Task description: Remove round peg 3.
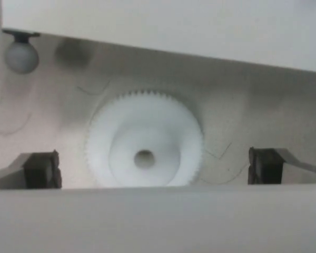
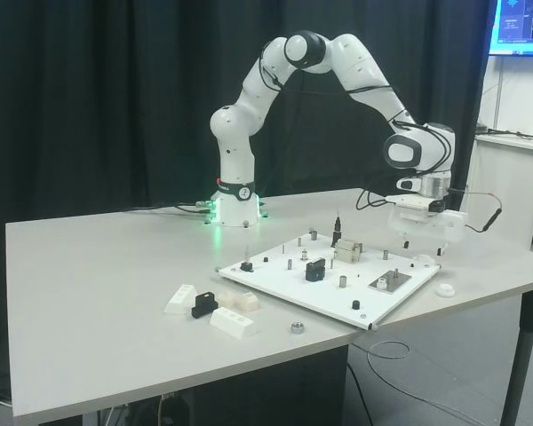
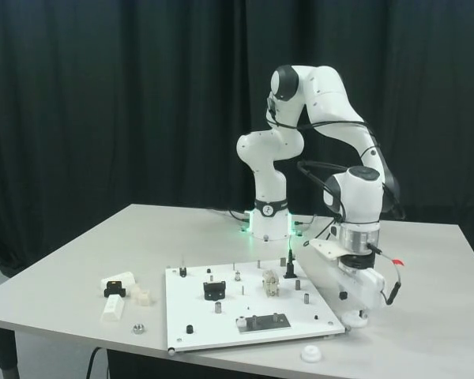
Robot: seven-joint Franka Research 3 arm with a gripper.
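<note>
my hand [image 2: 424, 241] hangs low over the far corner of the white board [image 2: 275, 282], at the bench [image 2: 89, 275] edge away from the loose blocks [image 2: 211, 306]. in the wrist view the two fingers [image 1: 42, 169] stand wide apart with nothing between them, and what lies under them is a white gear [image 1: 145, 139] with a small hole in its middle, not a peg. a small grey ball [image 1: 21, 55] on a short stem shows off to one side.

several short upright pegs [image 2: 344, 281] stand on the board, well apart from my hand. i cannot tell from here which one is round peg 3, since no marking shows.

i judge a peg of this kind to be light, stiff and smooth, probably metal, so it could slip or twist between flat pads. i would take it near the top of the bare shaft, fingers square on opposite sides, and pull straight up along its axis; a tilted pull could jam it in its hole or lift the board.
</note>
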